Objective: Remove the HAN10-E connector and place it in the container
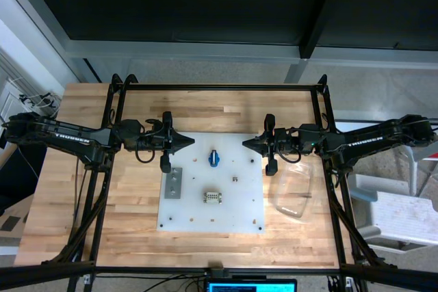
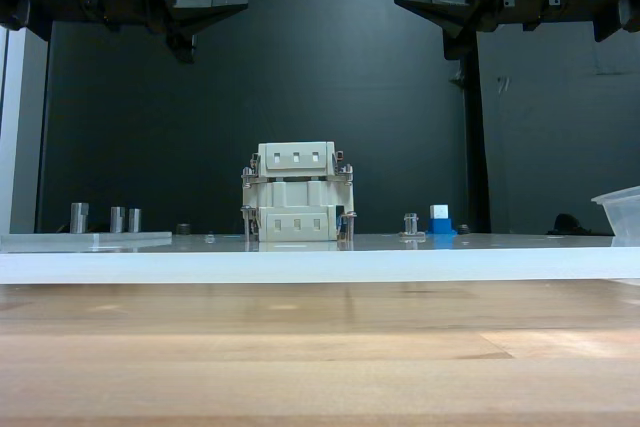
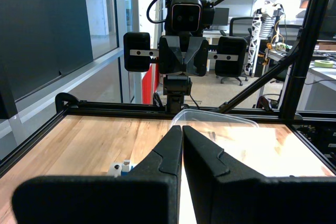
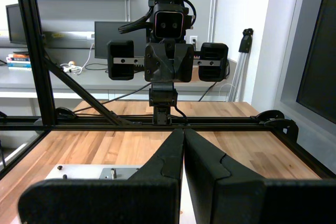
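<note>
HAN10-E connector (image 1: 213, 197) is sitting unremoved on the board (image 1: 239, 210), container (image 1: 293, 189) is waiting empty by the right edge of the counter (image 1: 123, 189), left gripper (image 1: 191, 143) and right gripper (image 1: 246, 143) are hovering above the board, jaws pressed together

The surface (image 1: 102, 189) is smooth pale wood, the board (image 1: 236, 206) on it matt white plastic. The HAN10-E connector (image 1: 214, 197) is beige plastic with shiny metal bits, and the container (image 1: 294, 193) is clear glossy plastic. Above the board, the left gripper (image 1: 191, 142) and right gripper (image 1: 245, 143) look matt black.
</note>
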